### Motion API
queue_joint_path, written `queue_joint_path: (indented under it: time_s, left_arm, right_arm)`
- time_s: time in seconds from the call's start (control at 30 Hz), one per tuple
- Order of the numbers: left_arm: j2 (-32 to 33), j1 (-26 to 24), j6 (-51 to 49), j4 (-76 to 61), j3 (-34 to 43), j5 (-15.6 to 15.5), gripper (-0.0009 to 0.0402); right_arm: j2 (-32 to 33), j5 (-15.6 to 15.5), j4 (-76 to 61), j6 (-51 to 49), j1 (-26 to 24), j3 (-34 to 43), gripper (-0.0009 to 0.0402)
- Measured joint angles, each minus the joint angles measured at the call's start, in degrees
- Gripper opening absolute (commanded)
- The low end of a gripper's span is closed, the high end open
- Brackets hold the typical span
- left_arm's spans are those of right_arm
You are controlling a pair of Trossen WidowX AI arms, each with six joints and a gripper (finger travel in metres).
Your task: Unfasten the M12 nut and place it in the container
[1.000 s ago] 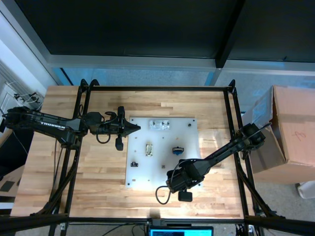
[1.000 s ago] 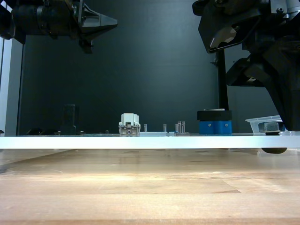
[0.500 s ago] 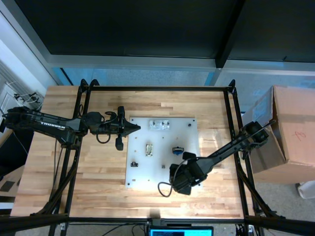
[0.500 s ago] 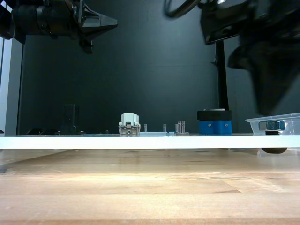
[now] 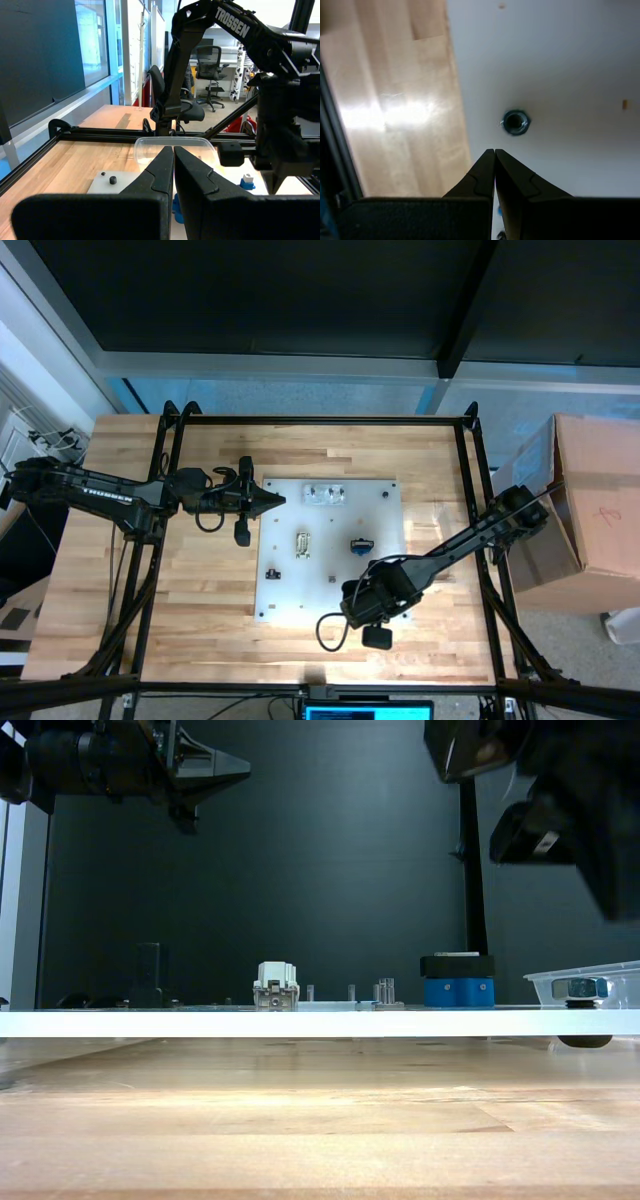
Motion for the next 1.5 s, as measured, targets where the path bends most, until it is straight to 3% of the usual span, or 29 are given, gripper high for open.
queue_joint_path:
  time_s: [0.57,0.73,1.07,1.13,1.2,1.27,1.4,1.5]
  left_arm:
    - [0.0,0.0,0.0,0.0,-0.02,-0.02,0.0]
    - [-0.02,0.0,0.0,0.0,0.0,-0.02,0.0]
    - [-0.02,0.0,0.0,-0.02,0.0,-0.02,0.0]
    - [-0.02,0.0,0.0,-0.02,0.0,-0.02,0.0]
    - [-0.02,0.0,0.0,-0.02,-0.02,0.0,0.0]
    - [-0.02,0.0,0.0,-0.02,-0.02,-0.02,0.0]
    - [0.0,0.0,0.0,-0.02,0.0,-0.02,0.0]
    - [-0.02,0.0,-0.02,-0.04,0.0,0.0,0.0]
  right_arm:
    - [3.96,0.07,3.82,-2.03,0.31,-1.4,0.0]
    - [3.96,2.67,3.78,-2.12,0.33,-1.55,0.0]
    - [3.87,2.97,2.93,-2.01,0.15,-1.6,0.0]
    - [3.67,5.75,1.25,-1.16,0.13,-1.6,0.0]
    - [3.17,13.68,-1.88,2.58,0.22,-1.46,0.0]
    - [2.32,17.92,-4.11,3.96,-0.02,-0.98,0.0]
    - [1.38,17.4,-4.5,4.46,0.22,-0.83,0.0]
    - [1.16,13.53,-4.55,4.7,0.17,-0.83,0.0]
